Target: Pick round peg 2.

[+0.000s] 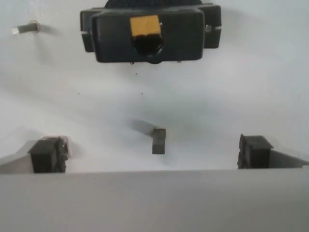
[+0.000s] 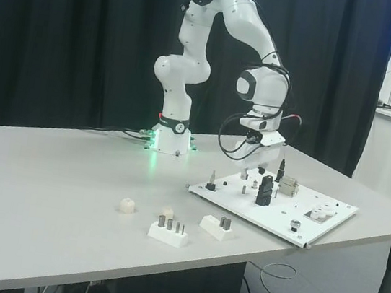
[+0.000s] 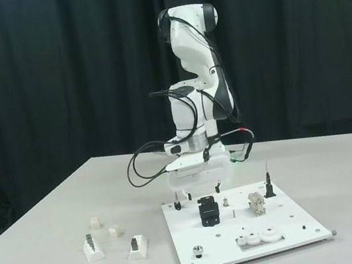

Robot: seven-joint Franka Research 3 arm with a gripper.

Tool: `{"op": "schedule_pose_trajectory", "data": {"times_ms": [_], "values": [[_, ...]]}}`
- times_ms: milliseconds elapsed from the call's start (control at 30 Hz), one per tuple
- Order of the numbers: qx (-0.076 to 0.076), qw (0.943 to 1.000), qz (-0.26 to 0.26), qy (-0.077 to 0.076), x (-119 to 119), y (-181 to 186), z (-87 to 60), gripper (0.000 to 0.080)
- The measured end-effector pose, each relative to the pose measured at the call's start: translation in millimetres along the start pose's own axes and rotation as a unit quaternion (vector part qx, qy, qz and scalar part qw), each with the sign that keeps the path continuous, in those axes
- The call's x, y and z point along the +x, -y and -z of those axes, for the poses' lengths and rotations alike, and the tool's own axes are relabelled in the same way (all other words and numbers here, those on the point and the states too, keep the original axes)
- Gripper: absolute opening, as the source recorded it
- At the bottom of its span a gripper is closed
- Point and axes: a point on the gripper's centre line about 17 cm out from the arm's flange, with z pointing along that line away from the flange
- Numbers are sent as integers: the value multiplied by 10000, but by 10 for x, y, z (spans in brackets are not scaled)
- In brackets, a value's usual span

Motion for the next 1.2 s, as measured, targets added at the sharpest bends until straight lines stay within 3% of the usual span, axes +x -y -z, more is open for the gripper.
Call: {"op": "schedule_pose_trajectory", "data": {"times_ms": [667, 967, 1200], "values": [[-37, 10000, -16, -79, 90, -110, 102, 800], [-191, 9996, -12, -192, 169, -462, 227, 800], [-351, 9987, 278, -252, 252, -841, 330, 800]]}}
